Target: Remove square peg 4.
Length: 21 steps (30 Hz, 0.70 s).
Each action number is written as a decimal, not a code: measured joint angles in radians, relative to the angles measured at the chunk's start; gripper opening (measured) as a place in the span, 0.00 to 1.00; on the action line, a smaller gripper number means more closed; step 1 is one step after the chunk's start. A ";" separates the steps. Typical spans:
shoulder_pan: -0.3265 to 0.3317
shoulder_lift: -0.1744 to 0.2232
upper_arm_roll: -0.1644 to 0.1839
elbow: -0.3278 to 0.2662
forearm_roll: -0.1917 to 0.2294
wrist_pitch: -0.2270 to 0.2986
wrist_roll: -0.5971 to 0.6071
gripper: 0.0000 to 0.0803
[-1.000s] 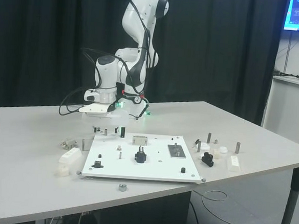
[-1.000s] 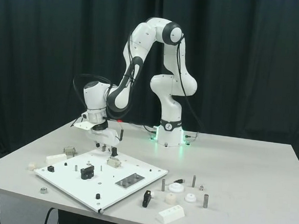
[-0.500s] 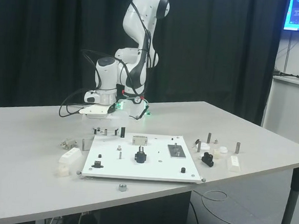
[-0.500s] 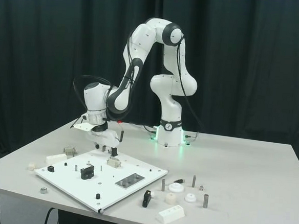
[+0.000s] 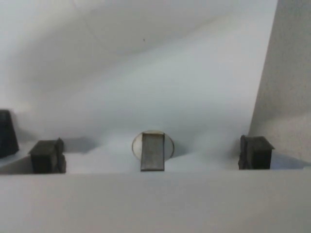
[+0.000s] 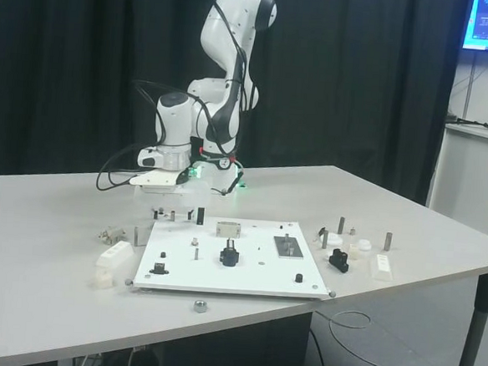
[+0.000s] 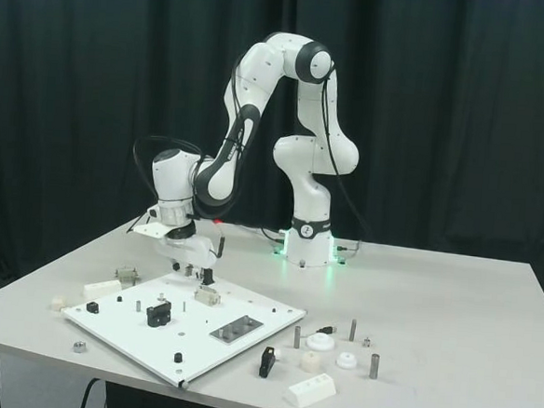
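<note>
Square peg 4 (image 5: 153,151) is a small grey upright peg in a round seat at the far left corner of the white board (image 6: 246,271). My gripper (image 5: 150,154) is open and straddles it, one dark fingertip (image 5: 46,156) on each side and well apart from it. In the first room view the gripper (image 6: 173,214) hangs low over that corner with the peg (image 6: 172,216) between its fingers. The second room view shows the gripper (image 7: 191,269) above the board (image 7: 243,347) at the same spot.
On the board stand a black clamp (image 6: 228,255), a grey metal plate (image 6: 287,246), a pale connector (image 6: 228,229) and small black knobs. A white block (image 6: 115,258) and a nut (image 6: 200,306) lie left and in front. Pegs, gears and a white block (image 6: 382,266) lie to the right.
The hand has drifted only very slightly over the board's corner. The fingers stay apart around the peg.
</note>
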<state>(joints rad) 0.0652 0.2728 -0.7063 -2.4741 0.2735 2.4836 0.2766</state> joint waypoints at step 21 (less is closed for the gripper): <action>0.000 -0.002 -0.006 0.000 0.000 -0.001 0.000 0.63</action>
<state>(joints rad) 0.0651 0.2706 -0.7119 -2.4746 0.2734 2.4826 0.2767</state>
